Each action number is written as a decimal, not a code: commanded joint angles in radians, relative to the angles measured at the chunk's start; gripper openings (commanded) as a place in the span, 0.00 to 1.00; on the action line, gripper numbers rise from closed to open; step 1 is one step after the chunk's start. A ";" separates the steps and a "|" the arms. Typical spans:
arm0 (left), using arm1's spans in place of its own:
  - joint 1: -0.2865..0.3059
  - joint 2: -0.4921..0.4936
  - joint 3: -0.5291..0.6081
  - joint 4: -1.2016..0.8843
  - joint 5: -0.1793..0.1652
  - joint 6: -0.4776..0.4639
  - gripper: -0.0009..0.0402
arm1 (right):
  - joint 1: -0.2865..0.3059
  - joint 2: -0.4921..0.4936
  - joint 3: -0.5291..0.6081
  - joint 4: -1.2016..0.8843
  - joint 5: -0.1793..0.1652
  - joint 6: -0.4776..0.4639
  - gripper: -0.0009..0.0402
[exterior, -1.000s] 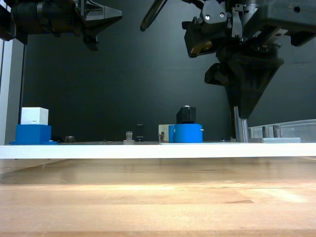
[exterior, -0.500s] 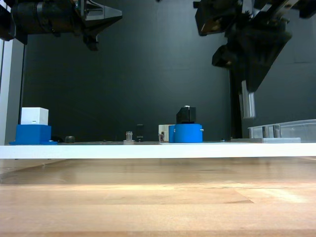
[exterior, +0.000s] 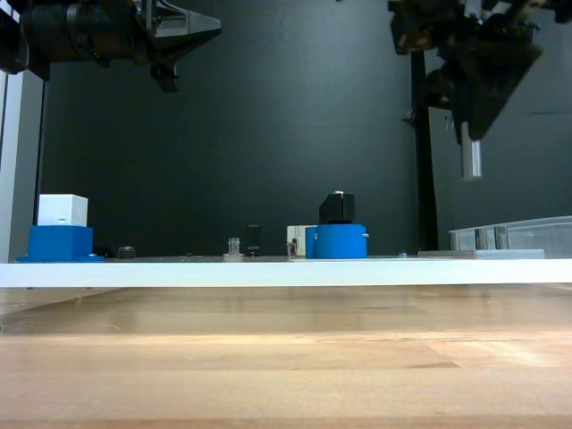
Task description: Pick the 16mm cylinder and place it in the container
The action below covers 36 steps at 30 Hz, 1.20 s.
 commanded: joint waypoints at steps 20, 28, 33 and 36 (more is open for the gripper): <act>0.000 0.000 0.000 0.000 0.000 0.000 0.02 | -0.097 -0.265 -0.251 -0.064 0.000 0.091 0.06; 0.000 0.000 0.000 0.000 0.000 0.000 0.02 | -0.163 -0.307 -0.352 -0.066 -0.001 0.133 0.06; 0.000 0.000 0.000 0.000 0.000 0.000 0.02 | -0.188 -0.311 -0.406 -0.060 -0.013 0.155 0.06; 0.000 0.000 0.000 0.000 0.000 0.000 0.02 | -0.201 -0.311 -0.433 -0.036 -0.035 0.156 0.06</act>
